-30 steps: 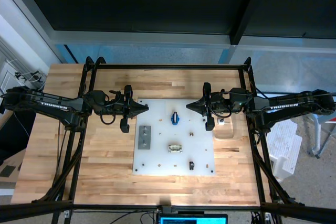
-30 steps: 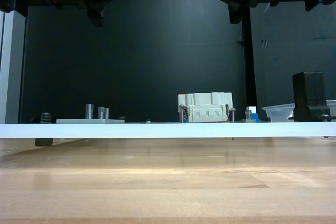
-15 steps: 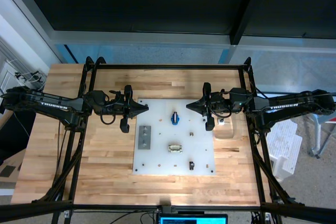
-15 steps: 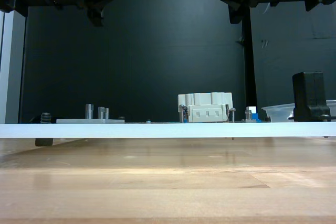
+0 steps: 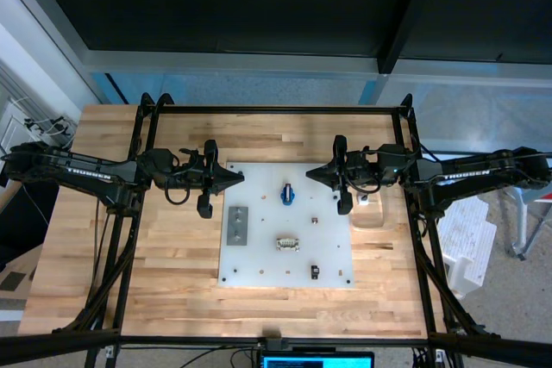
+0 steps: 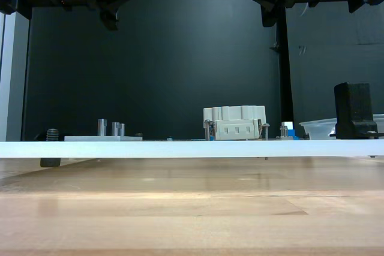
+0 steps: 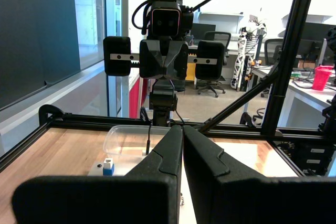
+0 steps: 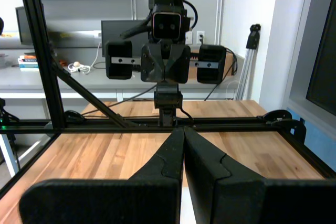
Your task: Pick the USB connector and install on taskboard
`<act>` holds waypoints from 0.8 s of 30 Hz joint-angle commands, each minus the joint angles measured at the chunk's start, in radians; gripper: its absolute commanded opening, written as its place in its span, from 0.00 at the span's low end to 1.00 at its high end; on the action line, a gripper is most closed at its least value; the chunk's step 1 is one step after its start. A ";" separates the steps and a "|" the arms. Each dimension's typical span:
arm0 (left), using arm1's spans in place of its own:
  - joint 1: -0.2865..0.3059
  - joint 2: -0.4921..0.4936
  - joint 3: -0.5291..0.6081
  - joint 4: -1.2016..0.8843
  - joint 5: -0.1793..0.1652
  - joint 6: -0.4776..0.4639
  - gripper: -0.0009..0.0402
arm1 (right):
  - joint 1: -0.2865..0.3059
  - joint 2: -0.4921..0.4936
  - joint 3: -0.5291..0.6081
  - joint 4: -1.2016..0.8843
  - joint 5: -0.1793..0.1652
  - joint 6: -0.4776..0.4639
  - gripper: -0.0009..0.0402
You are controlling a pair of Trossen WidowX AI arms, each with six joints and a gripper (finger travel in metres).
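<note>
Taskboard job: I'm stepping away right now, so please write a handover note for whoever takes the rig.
Left gripper: shut, empty, raised by the taskboard's far left corner.
Right gripper: shut, empty, raised by its far right side.
Clear tray sits right of the board; a small white-and-blue piece at it may be the USB connector, unconfirmed.
Done: nothing picked.
Left: pick the connector, install it on the taskboard.
</note>
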 commanded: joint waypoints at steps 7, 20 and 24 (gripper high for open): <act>0.000 0.000 0.000 0.000 0.000 0.000 0.02 | 0.000 -0.041 0.134 -0.508 -0.032 0.011 0.02; 0.000 0.000 0.000 0.000 0.000 0.000 0.02 | 0.000 -0.059 0.421 -1.320 0.006 -0.054 0.02; 0.000 0.000 0.000 0.000 0.000 0.000 0.02 | 0.002 -0.059 0.467 -1.511 0.063 -0.062 0.02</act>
